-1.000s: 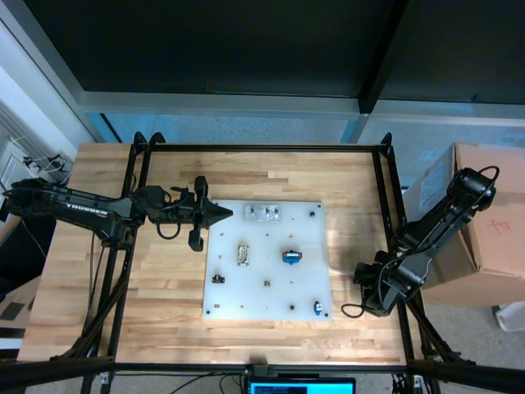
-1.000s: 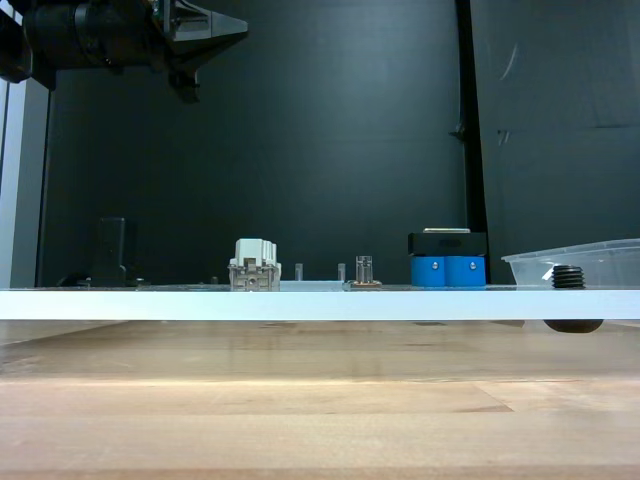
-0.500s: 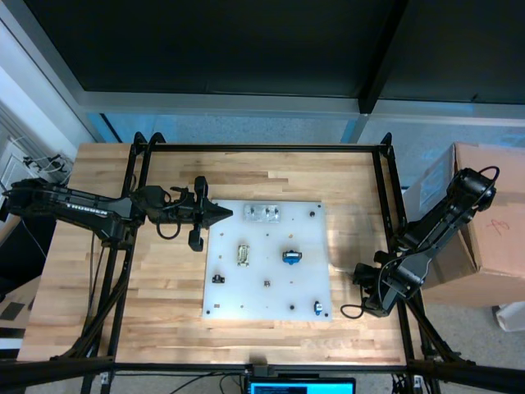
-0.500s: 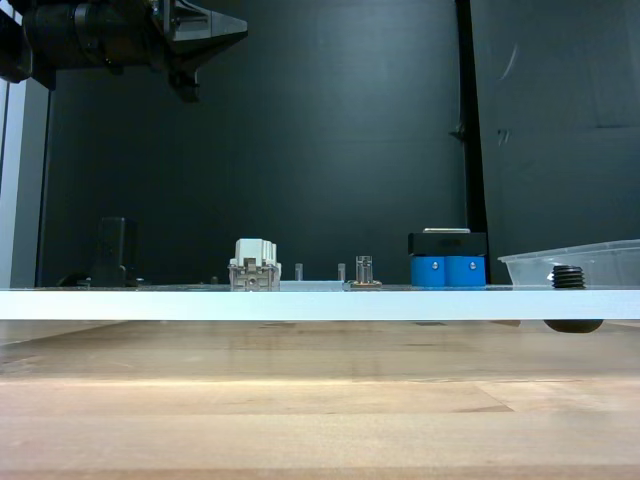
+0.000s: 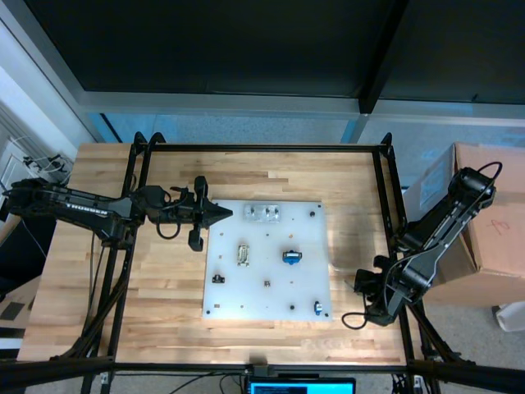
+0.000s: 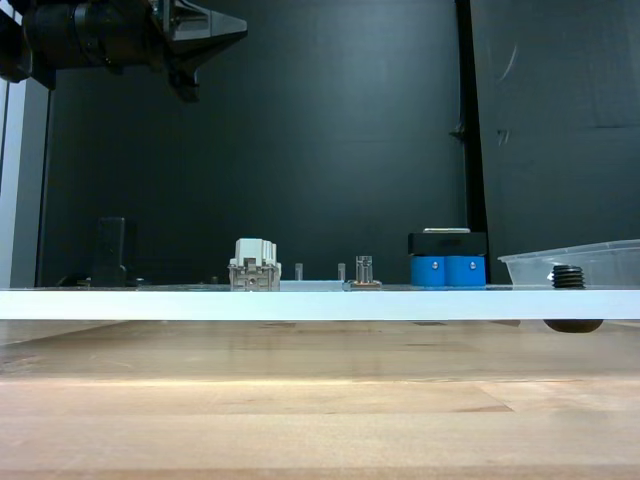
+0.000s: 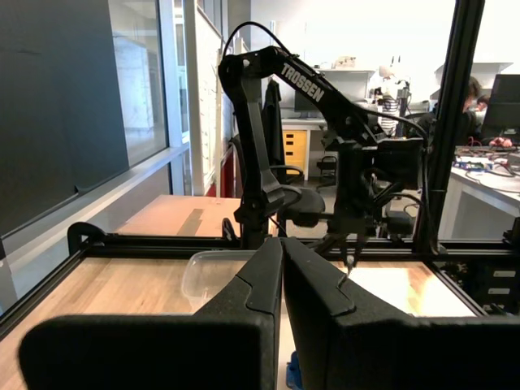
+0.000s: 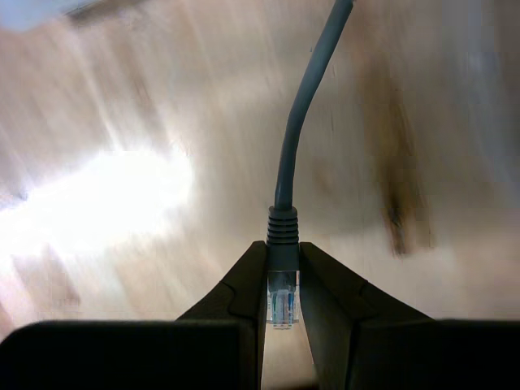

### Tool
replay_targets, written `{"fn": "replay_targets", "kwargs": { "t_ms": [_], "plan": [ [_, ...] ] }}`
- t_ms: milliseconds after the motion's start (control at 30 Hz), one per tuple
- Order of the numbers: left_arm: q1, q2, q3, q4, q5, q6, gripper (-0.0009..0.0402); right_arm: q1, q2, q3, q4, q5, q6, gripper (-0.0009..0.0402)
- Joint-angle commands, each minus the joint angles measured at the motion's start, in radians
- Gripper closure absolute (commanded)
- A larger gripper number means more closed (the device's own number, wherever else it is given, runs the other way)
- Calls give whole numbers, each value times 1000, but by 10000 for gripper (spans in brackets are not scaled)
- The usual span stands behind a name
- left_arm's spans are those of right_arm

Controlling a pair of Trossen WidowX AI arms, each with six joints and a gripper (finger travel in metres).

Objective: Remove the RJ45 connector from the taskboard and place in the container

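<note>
The right gripper (image 8: pixel 282 264) is clamped on the RJ45 connector (image 8: pixel 282 297), held over the table (image 5: pixel 164 328) off the board's (image 5: pixel 267 287) near right corner. Transport seems in hand; a reach to the far container (image 5: pixel 264 214) is called for. The left gripper (image 5: pixel 223 213), closed and empty, hangs above the board's far left edge.

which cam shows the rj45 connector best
Right wrist view: the RJ45 connector is pinched in the right claw, grey cable trailing off, above the table right of the taskboard. High view shows only that arm; nothing discernible in low or left wrist views. Left claw hovers shut at the board's left edge.
</note>
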State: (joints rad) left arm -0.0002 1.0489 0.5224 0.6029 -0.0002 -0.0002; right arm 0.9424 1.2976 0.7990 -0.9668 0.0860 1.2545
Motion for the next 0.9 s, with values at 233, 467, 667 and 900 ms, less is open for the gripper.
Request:
{"fn": "replay_targets", "kwargs": {
  "t_ms": [233,467,667,900],
  "plan": [
    [0,0,0,0,0,0,393,-131,-91,73,-110,88,-105,392],
    [0,0,0,0,0,0,393,-254,-140,57,-135,89,-194,392],
    [0,0,0,0,0,0,393,-373,-165,13,-143,106,-247,388],
    [0,0,0,0,0,0,393,-478,-191,-50,-143,103,-301,300]
  ]
}}
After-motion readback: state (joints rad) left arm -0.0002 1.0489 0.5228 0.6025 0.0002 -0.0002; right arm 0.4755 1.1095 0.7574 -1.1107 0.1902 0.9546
